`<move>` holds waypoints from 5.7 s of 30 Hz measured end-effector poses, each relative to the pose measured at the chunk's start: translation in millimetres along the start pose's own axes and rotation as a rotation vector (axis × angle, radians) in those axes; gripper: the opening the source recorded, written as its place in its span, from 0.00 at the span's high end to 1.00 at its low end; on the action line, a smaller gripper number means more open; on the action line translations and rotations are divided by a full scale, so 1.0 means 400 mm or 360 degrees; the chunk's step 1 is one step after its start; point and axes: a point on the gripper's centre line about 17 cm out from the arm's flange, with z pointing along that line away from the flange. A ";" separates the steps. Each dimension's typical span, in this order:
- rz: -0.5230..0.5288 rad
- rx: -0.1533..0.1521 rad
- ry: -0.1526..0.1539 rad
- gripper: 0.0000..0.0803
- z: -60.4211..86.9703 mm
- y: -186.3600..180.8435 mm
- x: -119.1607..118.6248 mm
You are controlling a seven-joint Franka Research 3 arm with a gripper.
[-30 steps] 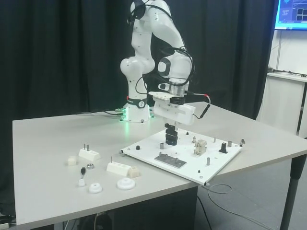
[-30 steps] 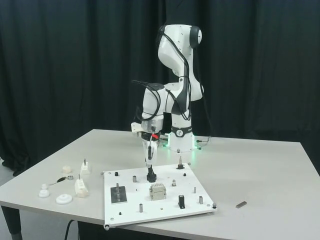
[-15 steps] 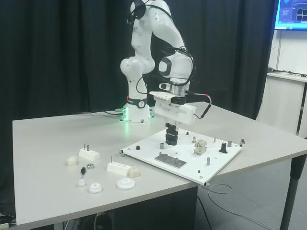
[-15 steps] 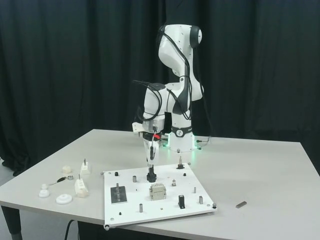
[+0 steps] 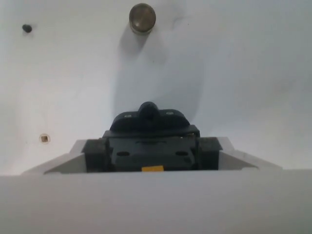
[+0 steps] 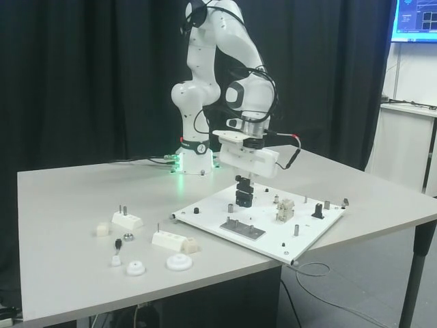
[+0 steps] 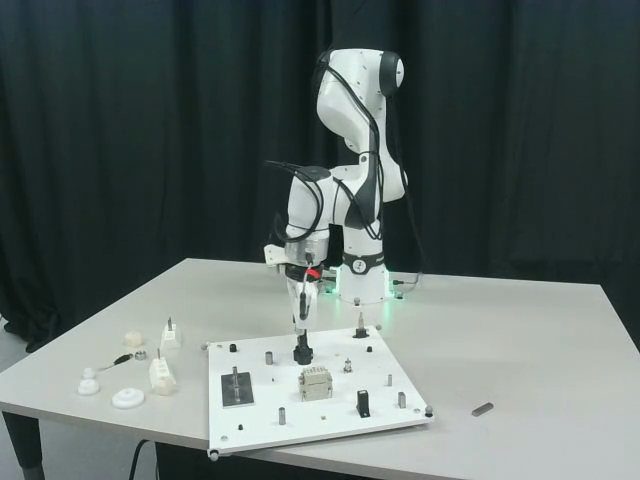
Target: Insert D-SUB.
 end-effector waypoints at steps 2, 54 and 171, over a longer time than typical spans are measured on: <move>0.0003 0.0000 0.0000 0.53 0.000 0.001 0.002; -0.0010 0.0007 -0.0002 0.53 0.000 0.001 0.000; -0.0053 0.0038 -0.0009 0.22 0.008 -0.002 0.004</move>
